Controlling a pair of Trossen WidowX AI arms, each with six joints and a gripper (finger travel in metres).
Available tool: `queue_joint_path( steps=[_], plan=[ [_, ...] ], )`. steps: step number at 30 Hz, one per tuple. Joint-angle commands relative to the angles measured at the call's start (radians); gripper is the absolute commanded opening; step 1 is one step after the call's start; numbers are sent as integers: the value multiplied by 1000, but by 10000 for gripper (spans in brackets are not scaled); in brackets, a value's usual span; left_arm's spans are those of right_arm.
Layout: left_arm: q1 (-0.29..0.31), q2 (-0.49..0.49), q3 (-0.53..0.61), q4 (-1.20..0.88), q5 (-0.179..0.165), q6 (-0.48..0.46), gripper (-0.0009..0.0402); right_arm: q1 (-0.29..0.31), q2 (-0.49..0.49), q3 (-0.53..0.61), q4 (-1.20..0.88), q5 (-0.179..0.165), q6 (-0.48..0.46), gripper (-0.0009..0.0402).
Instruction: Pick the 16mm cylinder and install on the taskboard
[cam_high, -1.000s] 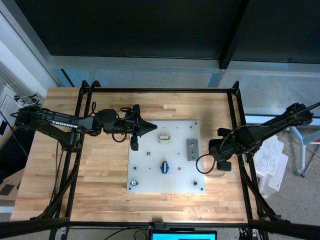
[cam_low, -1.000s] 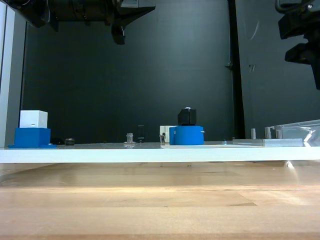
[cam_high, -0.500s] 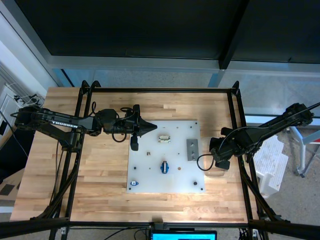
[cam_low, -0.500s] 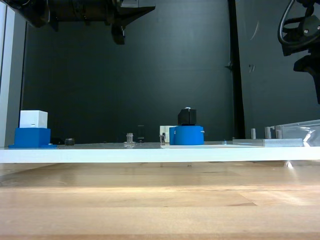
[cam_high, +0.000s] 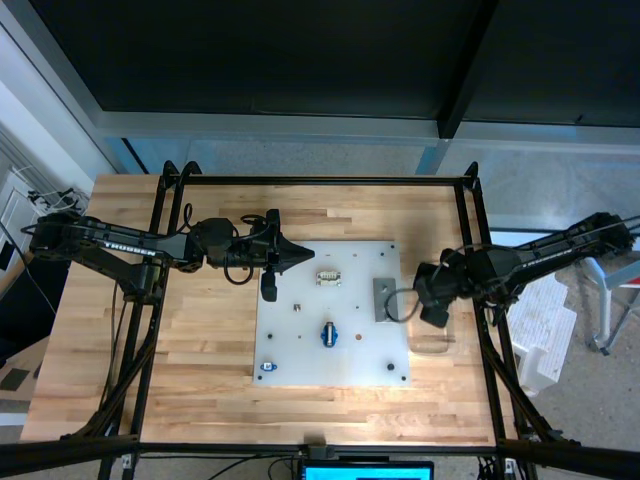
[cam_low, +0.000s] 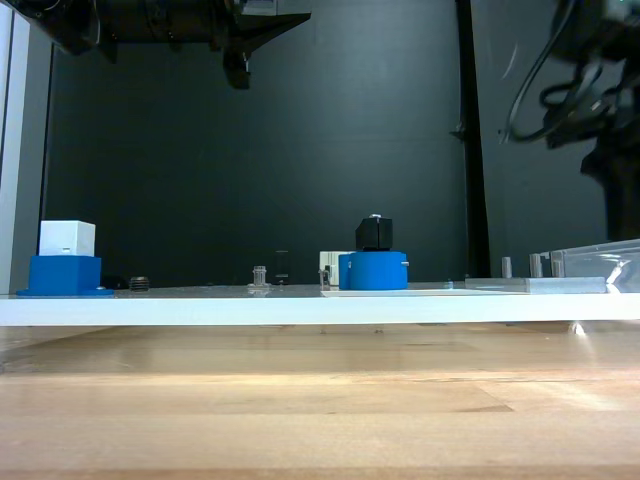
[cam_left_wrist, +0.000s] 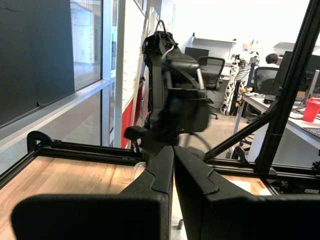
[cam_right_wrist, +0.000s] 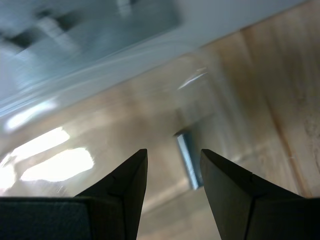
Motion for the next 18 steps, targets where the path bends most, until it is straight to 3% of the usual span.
queue_joint_path(
  steps=[1, 5, 7, 11, 18],
  plan=[
    [0, 0, 0, 0, 0, 0, 0, -70, -2, -25, 22, -35, -65, 154],
    [0, 0, 0, 0, 0, 0, 0, -99, -10, -58, 20, -79, -80, 166],
    [0, 0, 0, 0, 0, 0, 0, -99, -10, -65, 24, -85, -72, 173],
    [0, 0, 0, 0, 0, 0, 0, -106, -10, -74, 19, -49, -14, 183],
    [0, 0, 0, 0, 0, 0, 0, -108, -10, -116, 22, -50, 76, 191]
  ],
)
